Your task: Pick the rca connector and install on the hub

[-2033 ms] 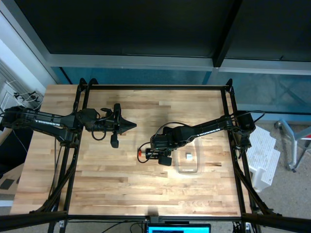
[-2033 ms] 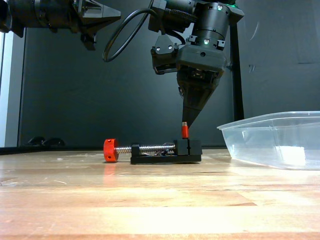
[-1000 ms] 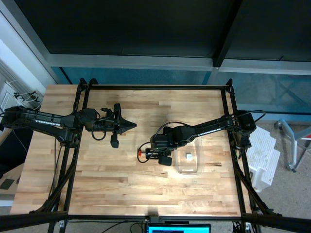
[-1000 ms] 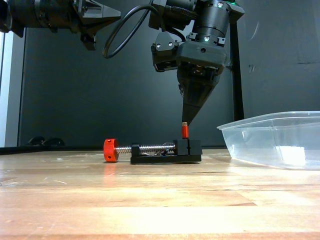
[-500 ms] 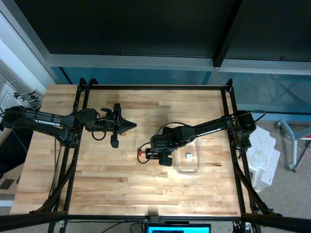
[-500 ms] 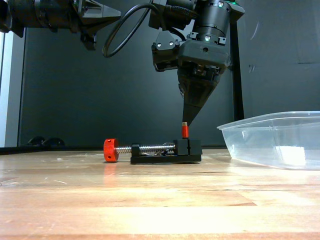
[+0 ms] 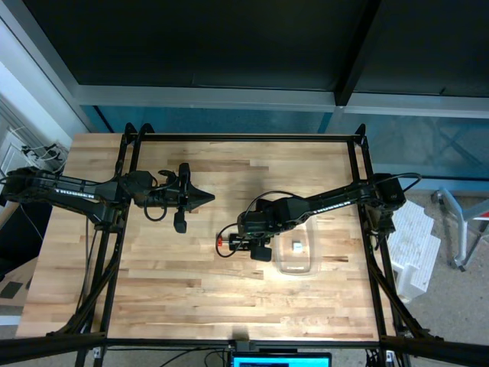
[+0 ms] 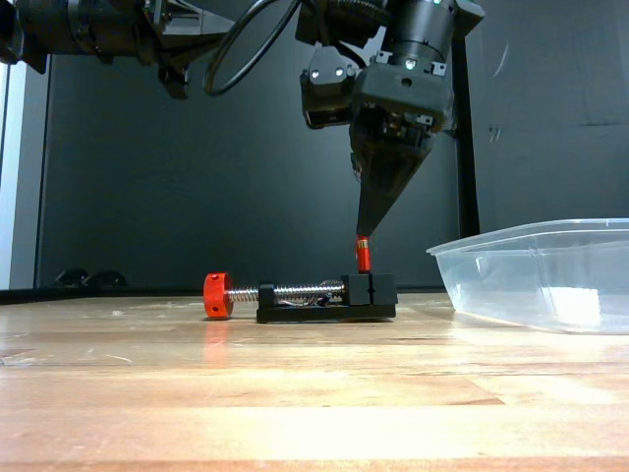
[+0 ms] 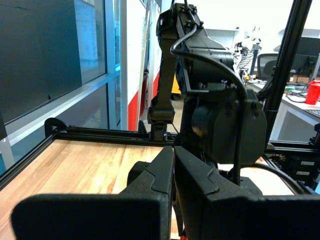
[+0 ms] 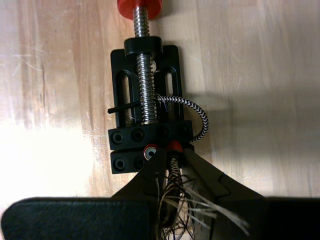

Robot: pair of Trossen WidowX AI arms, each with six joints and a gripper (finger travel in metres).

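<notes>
The right pincer (image 8: 363, 234) grips the rca connector (image 8: 363, 256) on the hub (image 8: 324, 300); left pincer (image 7: 208, 198) clenched, parked aloft left.

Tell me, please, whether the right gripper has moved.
Yes: right gripper rose slightly above the hub, rca connector at its tip; left gripper parked high, left.

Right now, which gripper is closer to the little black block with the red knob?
The right. The right gripper hangs just above the hub; the left gripper sits parked high, well off to the left.
</notes>
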